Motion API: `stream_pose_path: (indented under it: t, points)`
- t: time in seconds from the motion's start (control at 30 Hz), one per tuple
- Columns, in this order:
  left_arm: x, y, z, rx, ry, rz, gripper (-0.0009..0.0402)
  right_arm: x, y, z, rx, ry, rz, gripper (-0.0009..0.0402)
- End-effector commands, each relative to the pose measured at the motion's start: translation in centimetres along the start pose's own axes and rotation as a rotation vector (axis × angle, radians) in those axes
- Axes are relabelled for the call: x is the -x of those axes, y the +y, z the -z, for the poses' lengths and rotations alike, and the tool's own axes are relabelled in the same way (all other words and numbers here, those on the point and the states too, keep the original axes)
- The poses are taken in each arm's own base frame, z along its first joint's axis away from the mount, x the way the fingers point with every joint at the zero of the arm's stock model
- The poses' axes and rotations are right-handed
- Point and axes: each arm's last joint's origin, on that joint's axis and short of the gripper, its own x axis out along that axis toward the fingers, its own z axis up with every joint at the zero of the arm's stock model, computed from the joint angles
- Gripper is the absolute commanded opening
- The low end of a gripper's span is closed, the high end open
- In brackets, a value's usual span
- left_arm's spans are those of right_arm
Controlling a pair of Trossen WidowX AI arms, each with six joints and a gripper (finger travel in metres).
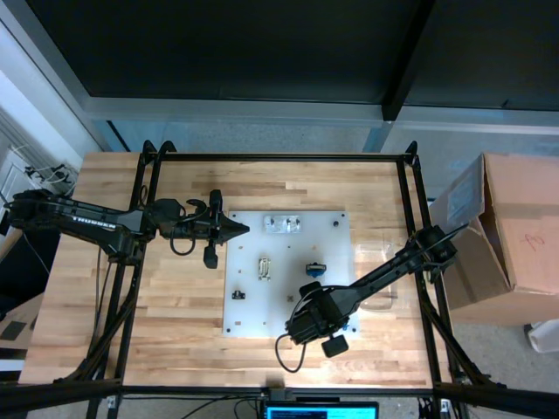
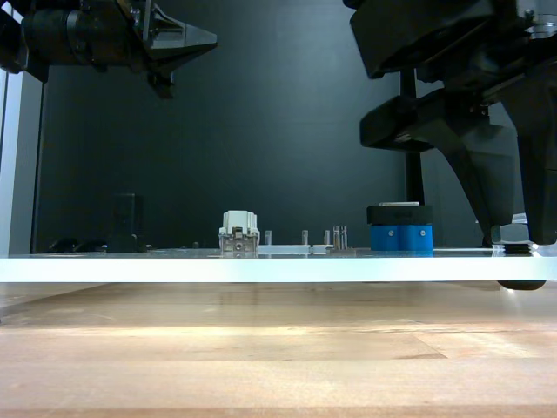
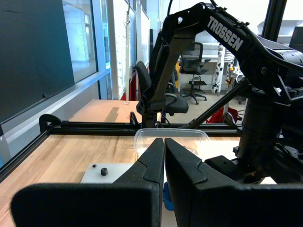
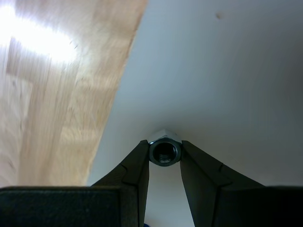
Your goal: Pick the M12 nut and place it on its threads and fasten
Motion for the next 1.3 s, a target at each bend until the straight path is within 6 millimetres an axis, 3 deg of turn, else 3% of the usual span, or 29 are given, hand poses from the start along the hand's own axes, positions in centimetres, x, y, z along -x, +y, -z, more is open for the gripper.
stream_pose_path:
  t: [0.03,1.3]
  points:
    - [-0.01,0.0,-0.01,0.0,0.0,0.0,0.0,-0.05,-0.04,0.08,-0.129,0.009,0.005,0.0]
    - [-0.01,0.01,-0.01,0.0,0.0,0.0,0.0,-0.05,-0.13,0.17,-2.083,0.004,0.025,0.0]
